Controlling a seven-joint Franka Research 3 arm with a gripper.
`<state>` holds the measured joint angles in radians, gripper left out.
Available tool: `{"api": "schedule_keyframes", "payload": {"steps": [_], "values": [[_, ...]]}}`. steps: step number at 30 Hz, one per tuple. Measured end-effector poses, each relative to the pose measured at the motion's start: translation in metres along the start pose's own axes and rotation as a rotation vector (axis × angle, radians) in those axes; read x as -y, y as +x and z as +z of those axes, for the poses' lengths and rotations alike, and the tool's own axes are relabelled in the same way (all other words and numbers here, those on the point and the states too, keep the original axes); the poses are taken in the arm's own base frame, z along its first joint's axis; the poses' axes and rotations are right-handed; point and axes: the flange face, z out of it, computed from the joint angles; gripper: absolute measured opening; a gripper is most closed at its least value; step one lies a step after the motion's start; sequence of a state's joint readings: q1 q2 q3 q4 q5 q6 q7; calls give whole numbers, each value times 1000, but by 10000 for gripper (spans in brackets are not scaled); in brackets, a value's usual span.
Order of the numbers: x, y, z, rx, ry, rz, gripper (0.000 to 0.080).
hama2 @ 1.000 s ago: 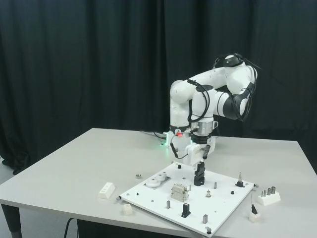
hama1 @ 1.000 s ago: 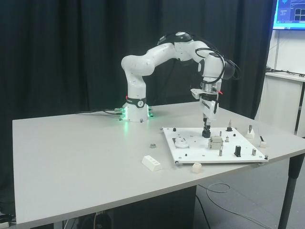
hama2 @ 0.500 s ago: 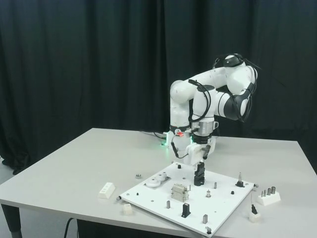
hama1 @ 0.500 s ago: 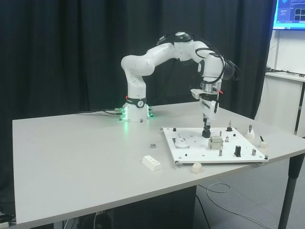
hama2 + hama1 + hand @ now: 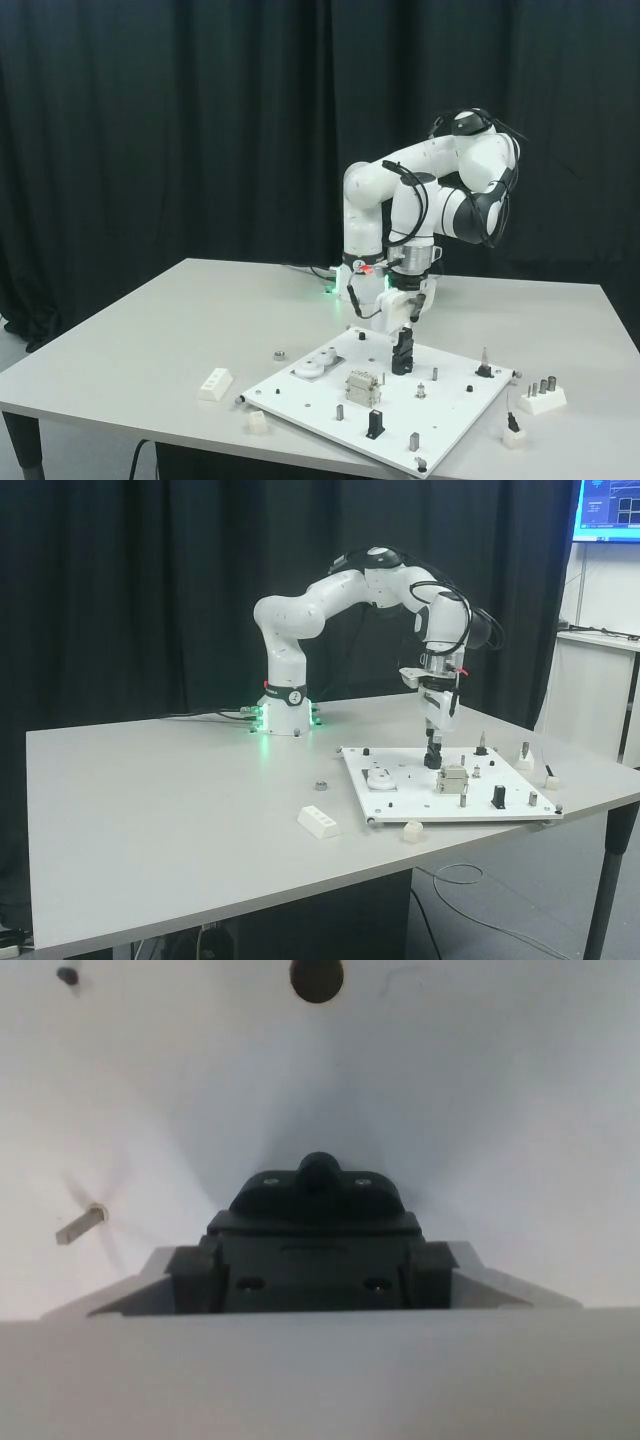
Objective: Insert D-SUB.
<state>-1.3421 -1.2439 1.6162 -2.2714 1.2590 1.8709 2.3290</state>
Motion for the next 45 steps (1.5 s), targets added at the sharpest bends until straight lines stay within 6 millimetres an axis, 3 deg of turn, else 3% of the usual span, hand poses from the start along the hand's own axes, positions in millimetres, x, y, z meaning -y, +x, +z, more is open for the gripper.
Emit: {"api": "schedule_keyframes", "payload": {"steps": [45], "values": [[4,1,0,4,-22,54,387]]}}
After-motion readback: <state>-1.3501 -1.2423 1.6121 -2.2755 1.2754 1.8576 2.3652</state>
